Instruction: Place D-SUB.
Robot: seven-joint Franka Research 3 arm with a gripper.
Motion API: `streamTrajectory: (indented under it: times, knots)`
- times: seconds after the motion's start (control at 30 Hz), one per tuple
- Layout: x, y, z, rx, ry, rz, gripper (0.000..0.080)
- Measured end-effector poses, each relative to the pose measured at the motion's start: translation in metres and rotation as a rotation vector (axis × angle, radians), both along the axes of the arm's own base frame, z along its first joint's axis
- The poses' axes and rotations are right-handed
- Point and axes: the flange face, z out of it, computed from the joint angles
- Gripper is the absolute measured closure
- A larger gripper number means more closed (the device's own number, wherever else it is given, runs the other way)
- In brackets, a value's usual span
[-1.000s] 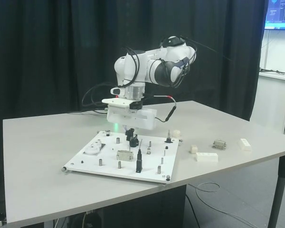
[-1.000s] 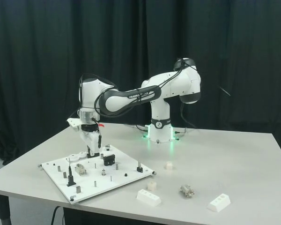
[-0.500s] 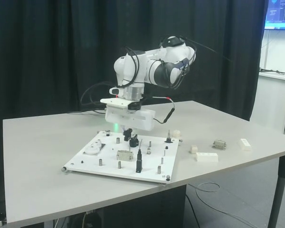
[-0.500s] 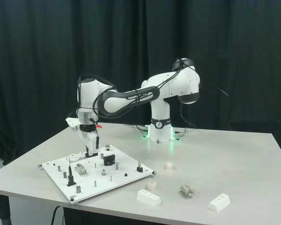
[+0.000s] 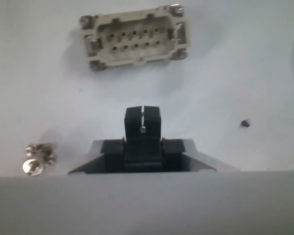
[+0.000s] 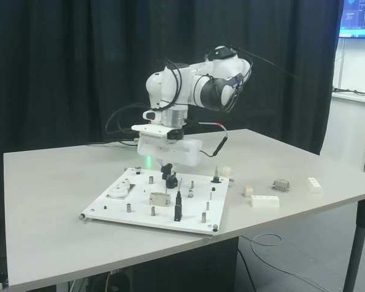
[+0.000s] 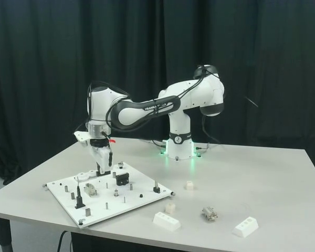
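Change: wrist and gripper [image 6: 168, 173] a touch higher than a second ago, otherwise hardly shifted; parts on the board and table where they were.
Board: white plate [image 6: 109, 207] directly below the gripper, flat on the grey table [image 6: 42, 182], studded with short pegs and black fittings.
Screw heads: small metal cluster [image 5: 34, 159] on the board, just beside the fingertips, apart from them.
Gripper: black fingertips [image 5: 142, 122] pressed together, only a thin seam between them; nothing made out in the grip; poised just above the board, pointing down.
D-SUB: taken to be the pin-faced connector [image 5: 135, 36] lying flat on the board, two rows of pins facing up, near the fingertips but not touching; in the first room view [image 6: 160, 198] below and toward the camera from the gripper.
Black post: upright black fitting [image 6: 177, 213] on the board, near the gripper, beyond the D-SUB.
Base light: green glow [image 7: 168, 153] at the arm's foot, well behind the gripper.
Second connector: similar metal-framed part [image 6: 281, 184] on the bare table, well apart from the gripper.
White blocks: long block [image 6: 264, 201] and another [image 6: 314, 185] on the table, also well apart.
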Motion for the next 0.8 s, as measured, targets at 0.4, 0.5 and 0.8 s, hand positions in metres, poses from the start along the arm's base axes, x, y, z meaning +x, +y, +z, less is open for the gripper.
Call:
streamTrajectory:
  times: [0.4,0.5,0.8]
  knots:
    - [0.025,0.043,0.020,0.050,-0.009,0.073,0.0649]
    - [0.035,0.061,0.029,0.065,-0.014,0.125,0.0649]
    - [0.062,0.115,0.055,0.070,-0.020,0.396,0.0649]
